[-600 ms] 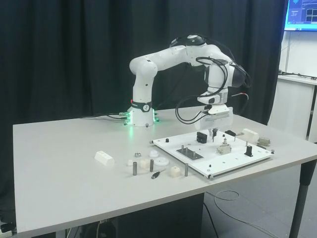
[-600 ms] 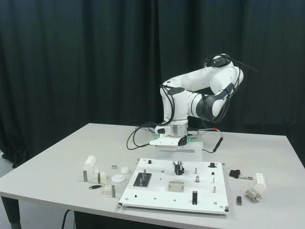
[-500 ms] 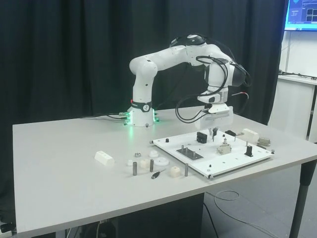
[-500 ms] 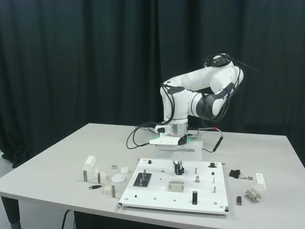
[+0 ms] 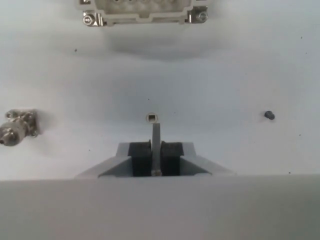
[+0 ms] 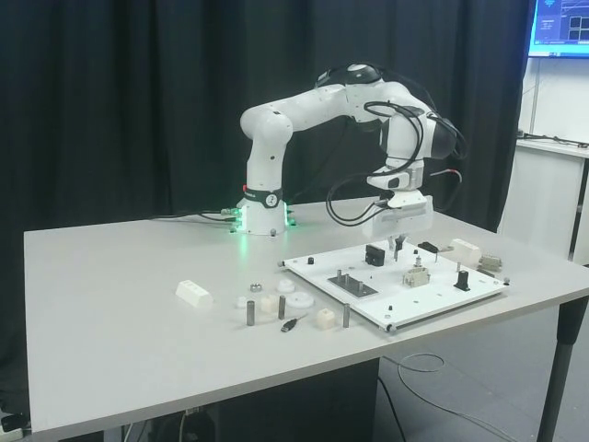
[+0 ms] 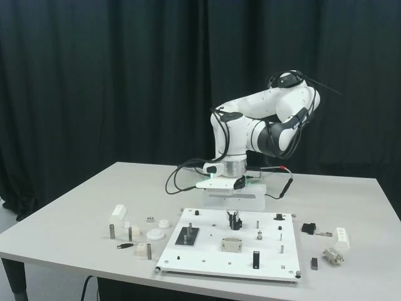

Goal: Place square peg 1.

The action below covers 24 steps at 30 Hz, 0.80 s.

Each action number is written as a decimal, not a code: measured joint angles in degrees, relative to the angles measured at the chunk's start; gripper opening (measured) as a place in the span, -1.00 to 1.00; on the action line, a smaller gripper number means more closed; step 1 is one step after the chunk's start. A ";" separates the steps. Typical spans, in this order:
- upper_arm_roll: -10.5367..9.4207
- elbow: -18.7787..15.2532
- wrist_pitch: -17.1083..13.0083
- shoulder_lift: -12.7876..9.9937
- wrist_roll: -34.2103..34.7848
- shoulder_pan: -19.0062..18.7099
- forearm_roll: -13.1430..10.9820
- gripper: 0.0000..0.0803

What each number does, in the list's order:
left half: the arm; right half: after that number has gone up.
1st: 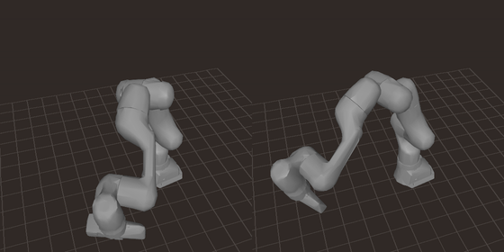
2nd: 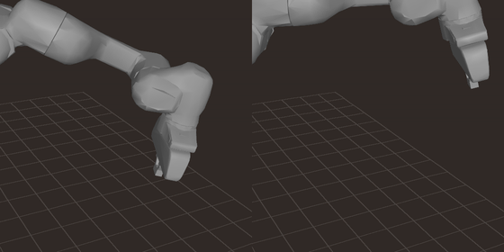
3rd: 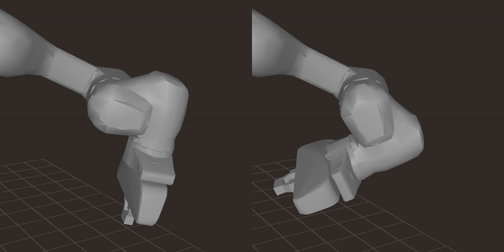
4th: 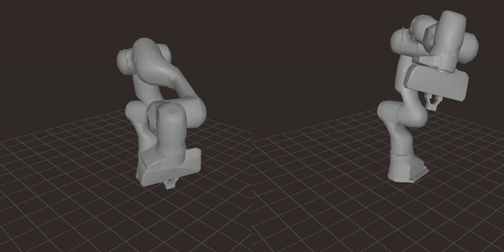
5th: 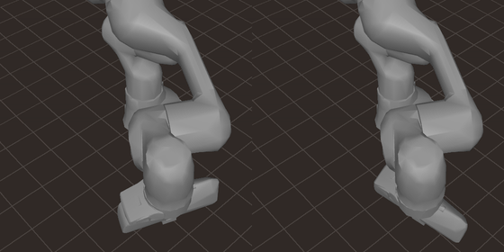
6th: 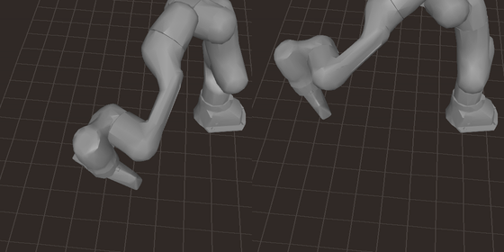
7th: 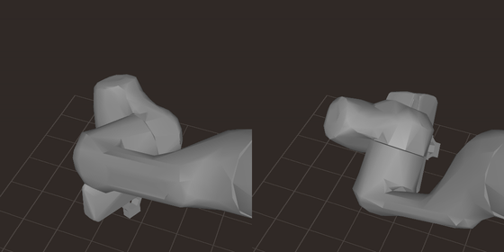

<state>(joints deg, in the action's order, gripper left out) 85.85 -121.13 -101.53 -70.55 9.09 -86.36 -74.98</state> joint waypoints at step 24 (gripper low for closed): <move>0.27 1.93 0.82 0.53 -0.33 -0.16 -0.13 -0.91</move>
<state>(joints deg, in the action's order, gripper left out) 86.12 -119.19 -100.71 -70.02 8.76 -86.52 -75.11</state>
